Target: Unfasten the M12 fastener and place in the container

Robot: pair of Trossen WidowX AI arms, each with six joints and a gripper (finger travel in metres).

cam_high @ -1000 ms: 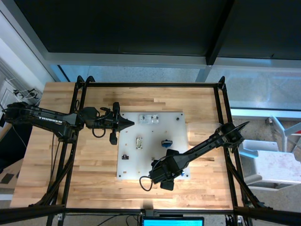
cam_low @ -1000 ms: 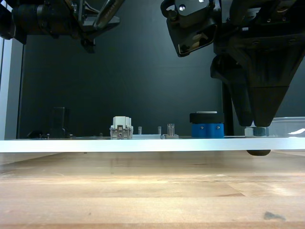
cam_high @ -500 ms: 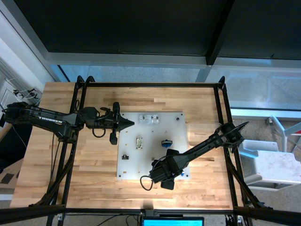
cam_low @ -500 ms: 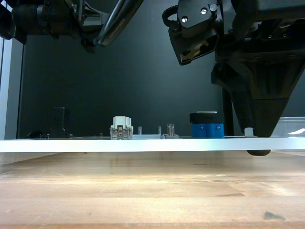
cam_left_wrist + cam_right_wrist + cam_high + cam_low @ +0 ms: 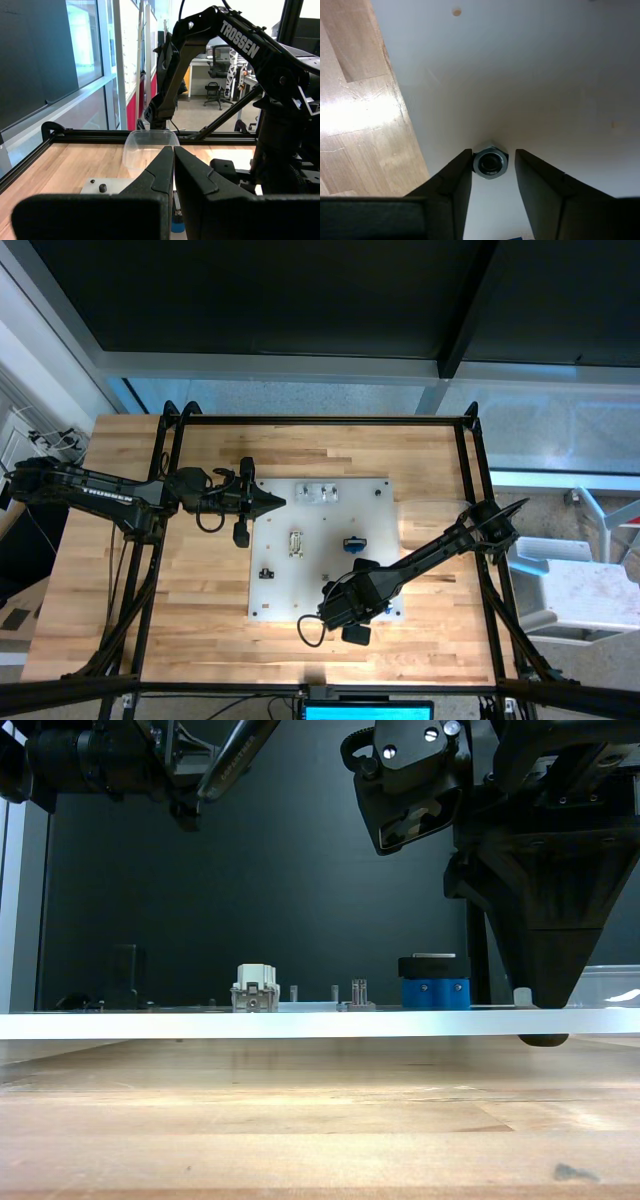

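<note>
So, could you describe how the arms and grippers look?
Both arms are black, with white TROSSEN lettering and looped cables. The left gripper, at the board's left edge, and right gripper, at its near right corner, have tapered black fingers.

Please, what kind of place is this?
Probably a robotics lab in an office: an office chair beyond, a framed wooden table, a white board. Left claw hovers over the board's far left; right claw straddles the nut.
</note>
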